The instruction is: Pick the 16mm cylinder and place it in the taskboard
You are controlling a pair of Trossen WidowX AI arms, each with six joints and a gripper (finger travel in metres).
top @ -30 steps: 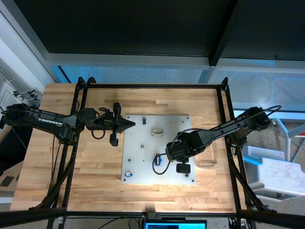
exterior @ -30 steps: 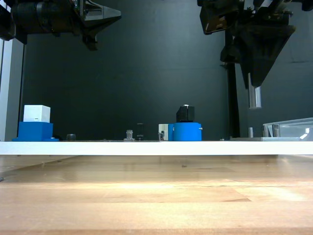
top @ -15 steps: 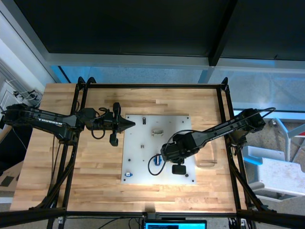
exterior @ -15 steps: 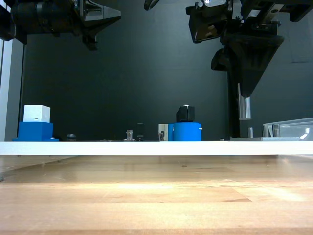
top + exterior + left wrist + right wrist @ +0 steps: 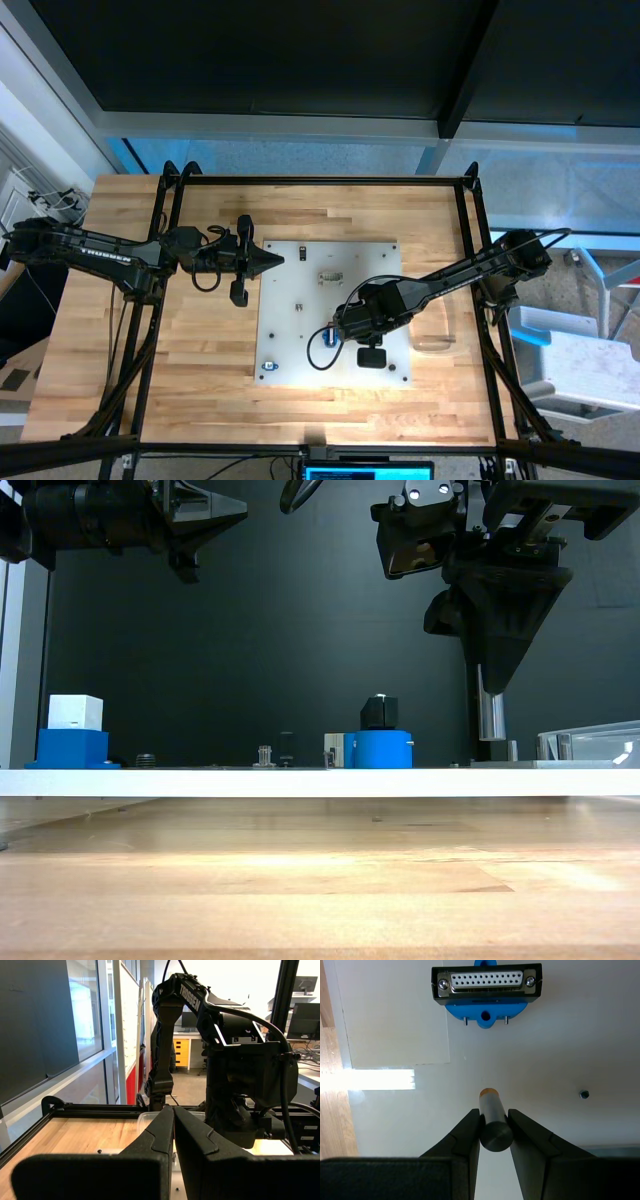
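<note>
Tabletop (image 5: pixel 200 340) | right gripper (image 5: pixel 493 1116) grips cylinder (image 5: pixel 490 716) over taskboard (image 5: pixel 290 350) | left gripper (image 5: pixel 270 260) aloft

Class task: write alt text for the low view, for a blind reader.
The right tool holds the 16mm cylinder upright over the taskboard, right of a blue fitting. The left tool hangs shut, high at the left.

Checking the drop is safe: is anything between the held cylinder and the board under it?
Nothing visible. The right tool grips the cylinder upright above bare board; the left tool hangs shut near the board's left edge.
</note>
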